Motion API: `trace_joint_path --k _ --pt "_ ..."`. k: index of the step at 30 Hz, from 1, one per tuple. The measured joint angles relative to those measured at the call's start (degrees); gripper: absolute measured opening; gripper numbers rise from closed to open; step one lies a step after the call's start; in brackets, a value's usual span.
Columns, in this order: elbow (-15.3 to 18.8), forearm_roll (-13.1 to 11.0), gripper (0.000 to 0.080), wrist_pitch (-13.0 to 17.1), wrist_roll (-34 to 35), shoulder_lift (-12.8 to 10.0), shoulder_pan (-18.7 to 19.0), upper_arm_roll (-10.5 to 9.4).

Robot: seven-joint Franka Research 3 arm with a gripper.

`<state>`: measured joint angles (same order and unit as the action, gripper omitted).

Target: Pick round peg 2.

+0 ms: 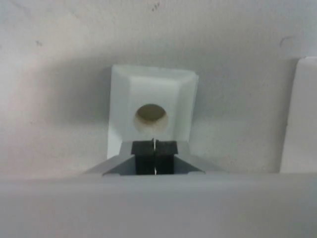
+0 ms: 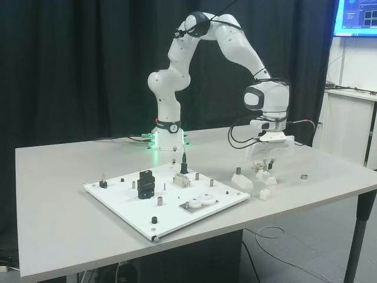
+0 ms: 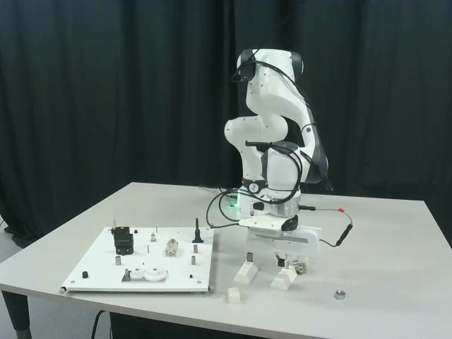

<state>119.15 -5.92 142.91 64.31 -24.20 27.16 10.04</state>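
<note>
Wrist view shows the gripper (image 1: 155, 157) with jaws together above an empty white holder (image 1: 151, 111); open them before descending on any peg.

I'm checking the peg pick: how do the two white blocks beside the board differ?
The block nearer the board holds an upright peg; the other block has an empty hole. The first stands uncovered; the other block lies under the end effector. Both are white, on the table.

Tool (image 1: 155, 148) directly above holder block (image 1: 152, 106).
</note>
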Motion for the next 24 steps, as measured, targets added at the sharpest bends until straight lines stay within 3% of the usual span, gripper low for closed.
trace_joint_path --k 15,24 --pt "-5.73 1.03 0.0001 -10.75 -1.95 1.28 -0.05 1.27" --pt "-7.23 1.05 0.0001 -15.25 -2.68 2.57 -0.04 1.38"
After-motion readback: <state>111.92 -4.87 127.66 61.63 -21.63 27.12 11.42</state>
